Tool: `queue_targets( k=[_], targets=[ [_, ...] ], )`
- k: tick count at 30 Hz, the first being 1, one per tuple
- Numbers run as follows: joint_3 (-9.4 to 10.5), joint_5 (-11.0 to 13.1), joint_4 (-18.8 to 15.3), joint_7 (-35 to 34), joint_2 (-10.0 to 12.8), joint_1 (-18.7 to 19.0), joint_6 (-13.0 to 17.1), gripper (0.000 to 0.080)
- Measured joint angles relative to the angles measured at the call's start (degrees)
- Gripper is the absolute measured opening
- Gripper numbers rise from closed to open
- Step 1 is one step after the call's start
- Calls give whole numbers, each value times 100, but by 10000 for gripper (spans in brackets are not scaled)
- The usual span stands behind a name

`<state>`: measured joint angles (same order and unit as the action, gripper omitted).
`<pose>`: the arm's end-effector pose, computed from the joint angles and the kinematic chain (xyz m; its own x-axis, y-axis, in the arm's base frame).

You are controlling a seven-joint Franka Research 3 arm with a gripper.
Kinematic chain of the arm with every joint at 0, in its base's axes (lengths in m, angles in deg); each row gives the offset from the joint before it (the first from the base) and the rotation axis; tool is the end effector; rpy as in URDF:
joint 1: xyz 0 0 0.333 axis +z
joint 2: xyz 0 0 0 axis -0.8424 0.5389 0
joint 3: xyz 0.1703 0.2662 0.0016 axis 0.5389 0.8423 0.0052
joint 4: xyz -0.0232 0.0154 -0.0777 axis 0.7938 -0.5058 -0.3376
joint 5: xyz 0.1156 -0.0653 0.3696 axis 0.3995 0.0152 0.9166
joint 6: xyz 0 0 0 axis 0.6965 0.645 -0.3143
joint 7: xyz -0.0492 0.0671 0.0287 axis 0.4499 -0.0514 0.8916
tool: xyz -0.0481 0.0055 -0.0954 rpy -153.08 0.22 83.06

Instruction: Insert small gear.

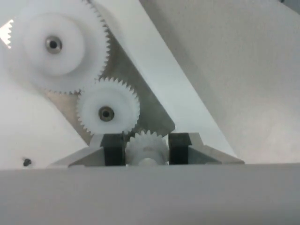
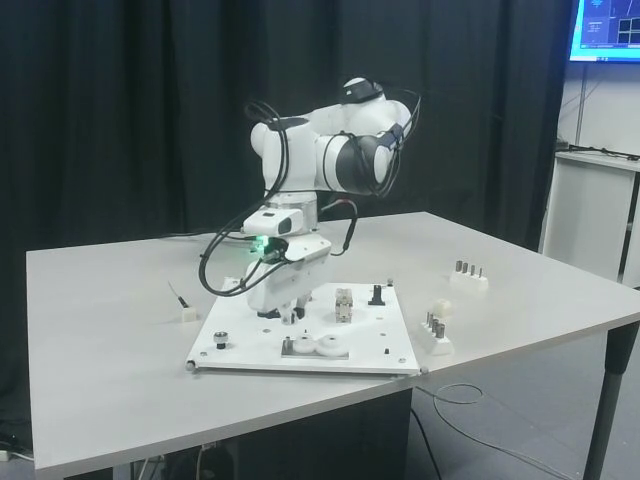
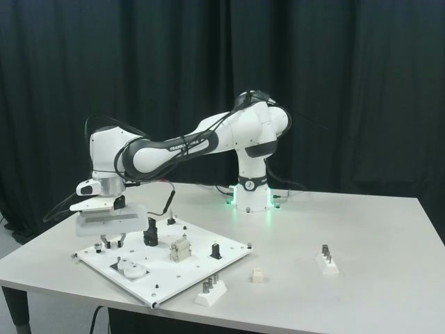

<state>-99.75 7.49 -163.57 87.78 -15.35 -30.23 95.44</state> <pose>0.6402 -0.2838 0.2646 0.9549 -0.2882 0.0710 -0.2861 -0.9574 -0.0381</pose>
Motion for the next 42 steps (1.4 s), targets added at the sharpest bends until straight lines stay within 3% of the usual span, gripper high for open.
queue_targets(
  k=[11,42],
  targets=[
    [125,39,0,0,0,-22,235,196],
    [383,27,-1,-48,1,-200,238,196]
  ],
)
